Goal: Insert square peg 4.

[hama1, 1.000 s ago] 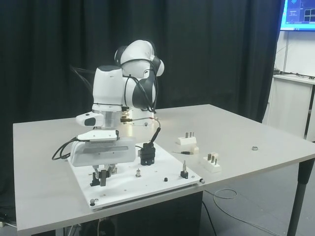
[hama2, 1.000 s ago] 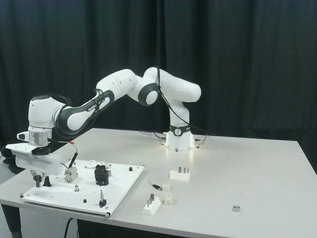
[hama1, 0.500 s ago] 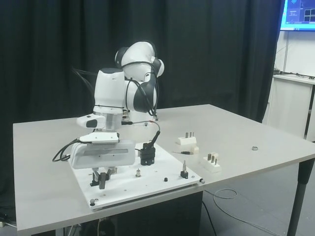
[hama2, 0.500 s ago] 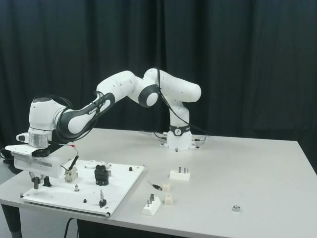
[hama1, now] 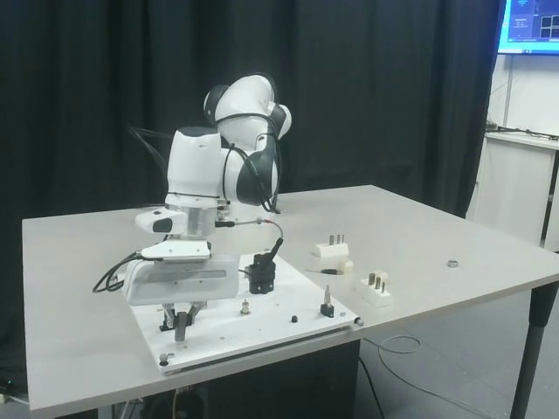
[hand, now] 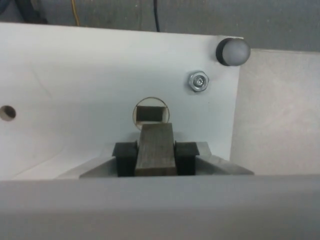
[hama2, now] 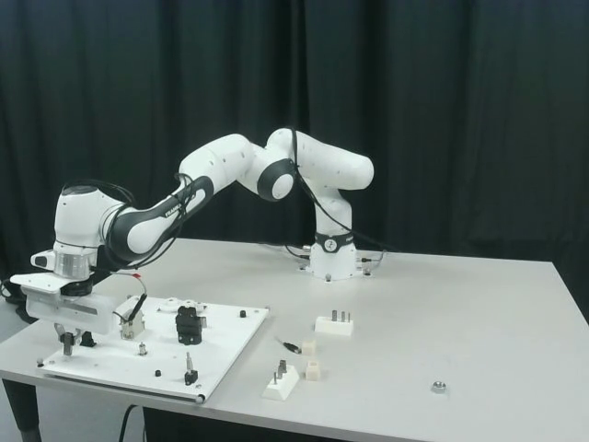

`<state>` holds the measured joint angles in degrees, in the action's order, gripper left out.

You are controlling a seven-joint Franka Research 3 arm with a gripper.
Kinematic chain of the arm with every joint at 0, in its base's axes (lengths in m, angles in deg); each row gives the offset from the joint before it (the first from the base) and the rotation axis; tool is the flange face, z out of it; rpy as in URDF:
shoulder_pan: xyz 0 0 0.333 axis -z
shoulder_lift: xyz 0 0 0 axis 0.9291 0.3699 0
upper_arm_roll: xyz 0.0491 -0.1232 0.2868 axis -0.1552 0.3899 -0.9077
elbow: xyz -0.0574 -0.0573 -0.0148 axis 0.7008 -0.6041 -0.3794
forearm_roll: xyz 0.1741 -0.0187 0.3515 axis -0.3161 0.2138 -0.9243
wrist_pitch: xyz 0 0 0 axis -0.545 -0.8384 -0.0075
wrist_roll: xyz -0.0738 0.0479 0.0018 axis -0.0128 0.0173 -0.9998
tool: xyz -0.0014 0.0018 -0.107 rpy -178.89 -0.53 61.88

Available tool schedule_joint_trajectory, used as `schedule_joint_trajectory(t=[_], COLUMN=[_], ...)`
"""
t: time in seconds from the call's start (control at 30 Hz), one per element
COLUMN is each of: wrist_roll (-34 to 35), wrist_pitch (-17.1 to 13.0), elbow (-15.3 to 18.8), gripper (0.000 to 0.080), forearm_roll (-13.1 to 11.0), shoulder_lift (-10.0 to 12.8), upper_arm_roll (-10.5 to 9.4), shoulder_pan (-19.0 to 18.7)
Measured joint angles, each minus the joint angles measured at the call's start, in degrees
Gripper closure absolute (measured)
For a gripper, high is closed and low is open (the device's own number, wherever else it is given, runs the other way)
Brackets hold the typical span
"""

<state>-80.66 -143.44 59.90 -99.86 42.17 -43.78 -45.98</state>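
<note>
At the centre of your wrist view, the gripper (hand: 156, 159) has its black fingers (hand: 124, 156) closed on the grey square peg (hand: 156, 151), whose tip sits right beside a square hole (hand: 149, 113) in the white board (hand: 75, 90). Left of centre in your first room view, the gripper (hama1: 181, 325) hangs over the board's (hama1: 262, 330) near corner. At the lower left of your second room view, the gripper (hama2: 66, 343) sits low above the board (hama2: 225, 336) on the grey table (hama2: 460, 313).
</note>
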Motion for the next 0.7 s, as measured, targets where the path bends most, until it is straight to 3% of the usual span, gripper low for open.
schedule_joint_trajectory(t=[0.7], wrist_roll=[-0.08], wrist_pitch=[-2.01], elbow=[0.0], gripper=[0.0649], forearm_roll=[0.0], shoulder_lift=[0.28], upper_arm_roll=[-0.02], shoulder_pan=[-0.24])
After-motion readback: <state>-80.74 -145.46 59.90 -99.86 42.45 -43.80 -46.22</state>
